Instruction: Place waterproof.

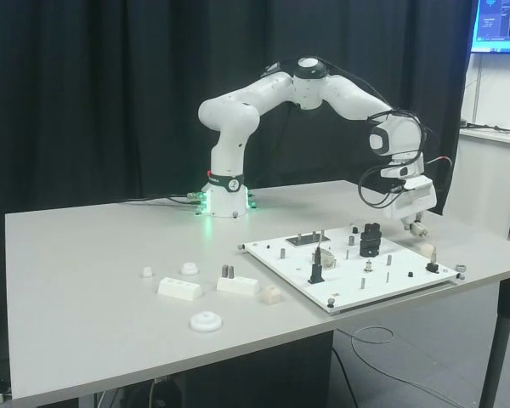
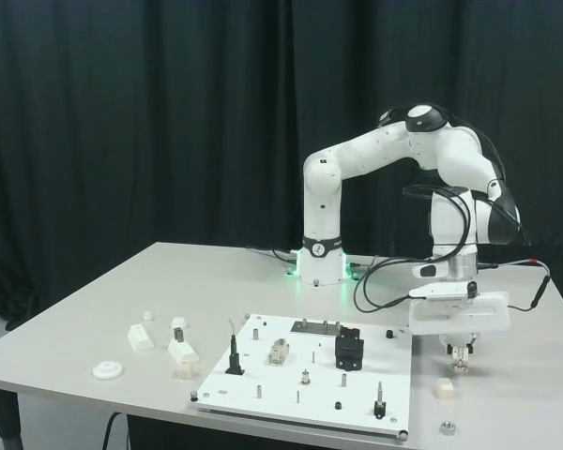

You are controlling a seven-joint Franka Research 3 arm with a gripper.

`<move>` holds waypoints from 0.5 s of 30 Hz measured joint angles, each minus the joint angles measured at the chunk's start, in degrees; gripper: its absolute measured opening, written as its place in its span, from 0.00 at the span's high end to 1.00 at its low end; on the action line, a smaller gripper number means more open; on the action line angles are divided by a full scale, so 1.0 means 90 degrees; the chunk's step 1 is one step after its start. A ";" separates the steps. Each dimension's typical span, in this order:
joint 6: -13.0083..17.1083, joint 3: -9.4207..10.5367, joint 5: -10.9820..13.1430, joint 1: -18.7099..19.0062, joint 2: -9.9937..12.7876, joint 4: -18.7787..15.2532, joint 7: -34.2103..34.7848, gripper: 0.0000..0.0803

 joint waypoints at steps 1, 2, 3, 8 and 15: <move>0.0018 0.0016 0.0016 0.0000 0.0000 -0.0004 0.0000 0.60; 0.0033 0.0030 0.0027 0.0000 0.0000 -0.0006 0.0000 0.60; 0.0050 0.0043 0.0035 0.0000 0.0000 -0.0007 0.0000 0.60; 0.0095 0.0084 0.0051 0.0013 0.0000 -0.0008 0.0000 0.60; 0.0178 0.0088 0.0082 0.0022 -0.0001 -0.0007 0.0015 0.60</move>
